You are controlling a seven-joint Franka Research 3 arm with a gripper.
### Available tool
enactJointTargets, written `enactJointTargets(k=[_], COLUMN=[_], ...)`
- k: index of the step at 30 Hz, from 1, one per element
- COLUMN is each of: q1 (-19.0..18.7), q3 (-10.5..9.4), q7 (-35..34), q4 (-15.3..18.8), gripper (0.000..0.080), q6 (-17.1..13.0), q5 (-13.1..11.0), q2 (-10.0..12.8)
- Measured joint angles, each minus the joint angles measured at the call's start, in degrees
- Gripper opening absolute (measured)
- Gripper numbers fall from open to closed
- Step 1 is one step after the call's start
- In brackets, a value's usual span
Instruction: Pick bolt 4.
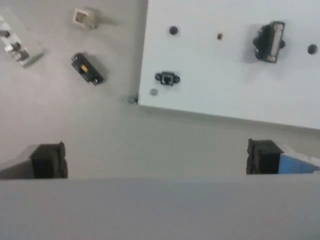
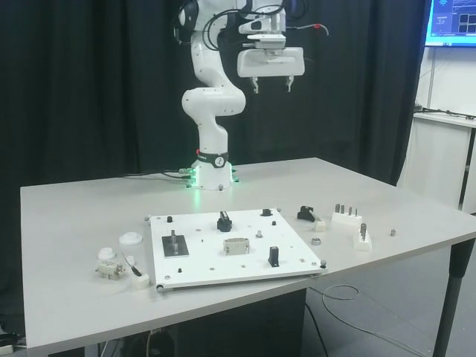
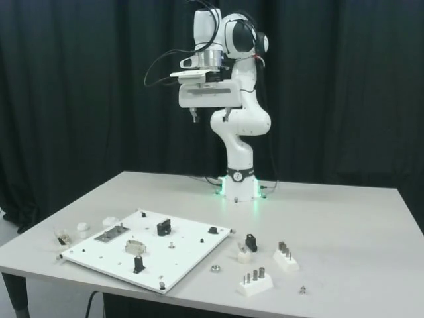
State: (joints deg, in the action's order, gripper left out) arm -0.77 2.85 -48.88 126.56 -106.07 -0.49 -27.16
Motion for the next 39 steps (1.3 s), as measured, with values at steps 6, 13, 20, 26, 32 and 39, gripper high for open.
enactJointTargets(k=[6, 13, 20, 26, 32, 39], q1=[-0.3, -0.6, -0.6, -0.6, -0.6, -0.6], q3=[-0.84, -1.91, -2.56, -2.71, -2.81, -2.98], q7=[-2.2, -4.5, -5.9, -9.4, -17.5, -26.1], q4=[-1.4, -3.3, -5.8, -8.0, -9.9, -11.8], gripper=[0.0800, 0.0800, 0.0800, 0.0800, 0.0800, 0.0800], q6=[-3.5, -7.0, -8.9, -10.4, -11.4, -11.5], q5=[-0.5, -1.0, -1.8, -2.0, -2.1, -2.1], q2=[4.0, 9.0, 14.2, 18.1, 21.4, 24.5])
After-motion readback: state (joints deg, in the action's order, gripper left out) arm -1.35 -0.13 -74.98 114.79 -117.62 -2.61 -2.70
